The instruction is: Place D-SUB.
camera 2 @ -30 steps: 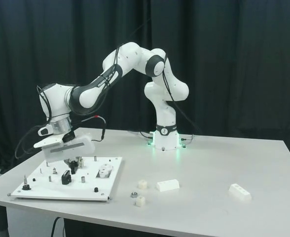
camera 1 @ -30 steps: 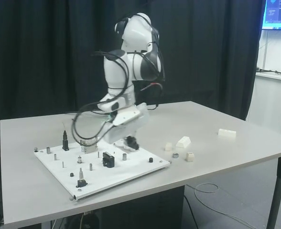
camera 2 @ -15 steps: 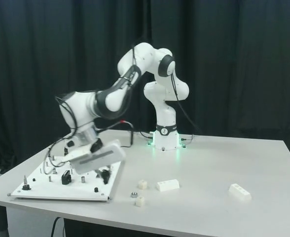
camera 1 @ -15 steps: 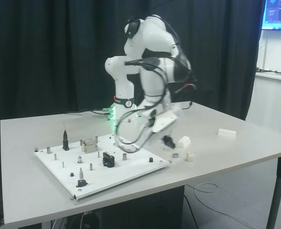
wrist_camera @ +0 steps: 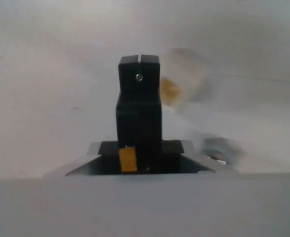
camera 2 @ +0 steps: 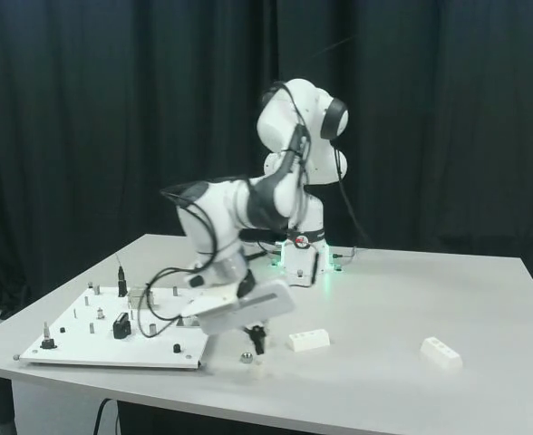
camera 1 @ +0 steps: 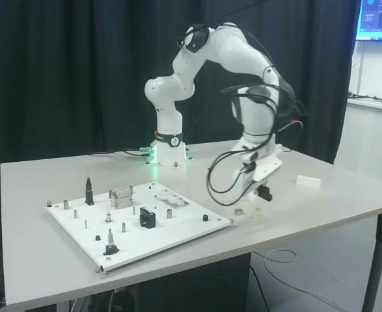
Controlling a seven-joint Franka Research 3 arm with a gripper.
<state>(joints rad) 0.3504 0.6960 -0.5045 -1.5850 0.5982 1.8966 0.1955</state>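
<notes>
White arm (camera 2: 248, 204) low over grey table (camera 2: 402, 308), beside white board (camera 2: 112, 349).

Grey table (camera 1: 41, 188) carries white board (camera 1: 178, 231), arm base (camera 1: 168, 155), perhaps four small blocks.

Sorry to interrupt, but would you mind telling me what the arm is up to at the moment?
The white arm has swung away from the white assembly board and now hangs low over the grey table beside it. Its pincer is shut and seems to hold nothing. It hovers just above the small white blocks and a metal nut lying loose off the board's edge. Two longer white blocks lie further out.
</notes>
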